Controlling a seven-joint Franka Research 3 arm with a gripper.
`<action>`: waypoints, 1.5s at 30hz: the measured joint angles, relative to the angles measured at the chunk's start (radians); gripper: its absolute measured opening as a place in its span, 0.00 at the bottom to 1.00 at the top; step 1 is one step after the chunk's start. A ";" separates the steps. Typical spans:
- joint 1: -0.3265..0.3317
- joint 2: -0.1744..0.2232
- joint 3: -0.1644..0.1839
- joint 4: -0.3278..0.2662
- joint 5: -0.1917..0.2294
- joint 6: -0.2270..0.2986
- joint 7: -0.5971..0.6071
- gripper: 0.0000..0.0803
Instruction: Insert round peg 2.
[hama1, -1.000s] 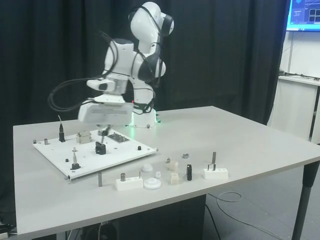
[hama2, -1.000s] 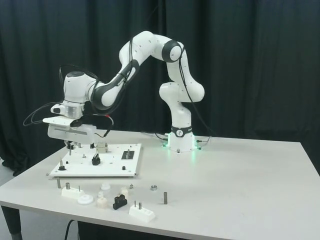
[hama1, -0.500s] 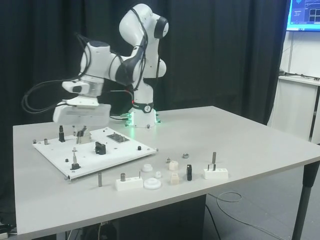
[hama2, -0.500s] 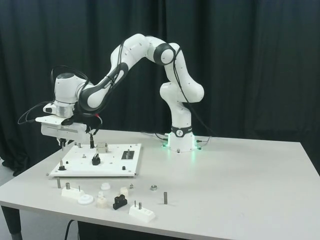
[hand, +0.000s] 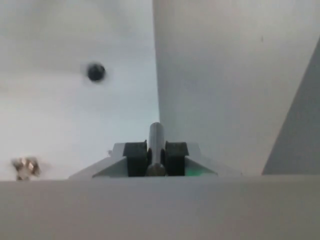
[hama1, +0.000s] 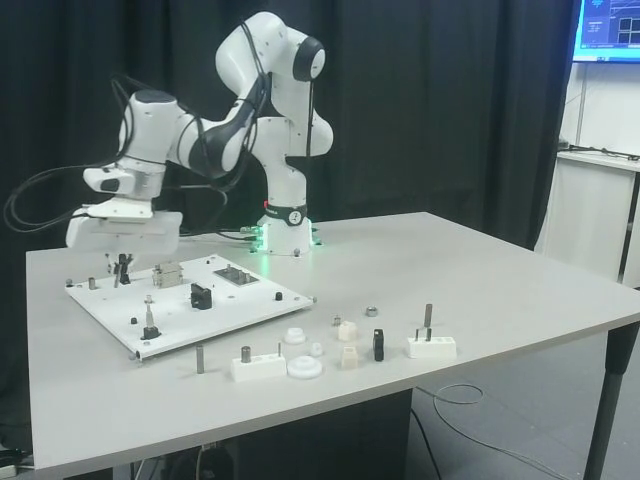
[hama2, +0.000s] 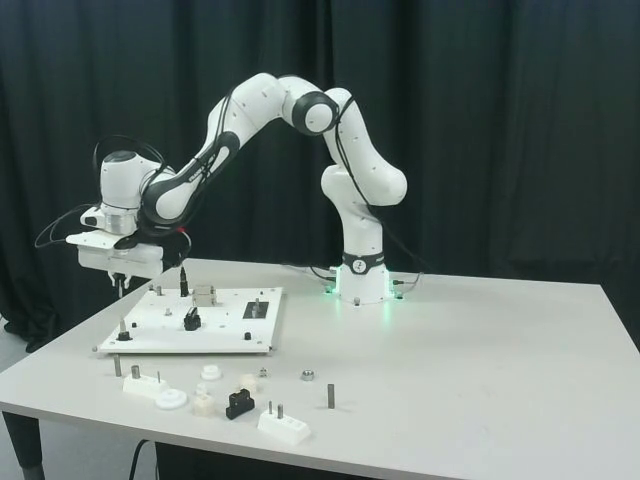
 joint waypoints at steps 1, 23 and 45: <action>-0.008 0.002 0.000 0.000 0.000 0.000 -0.006 0.09; -0.145 0.030 0.000 -0.028 0.050 -0.001 -0.188 0.09; -0.191 0.014 -0.013 -0.105 0.181 -0.017 -0.369 0.09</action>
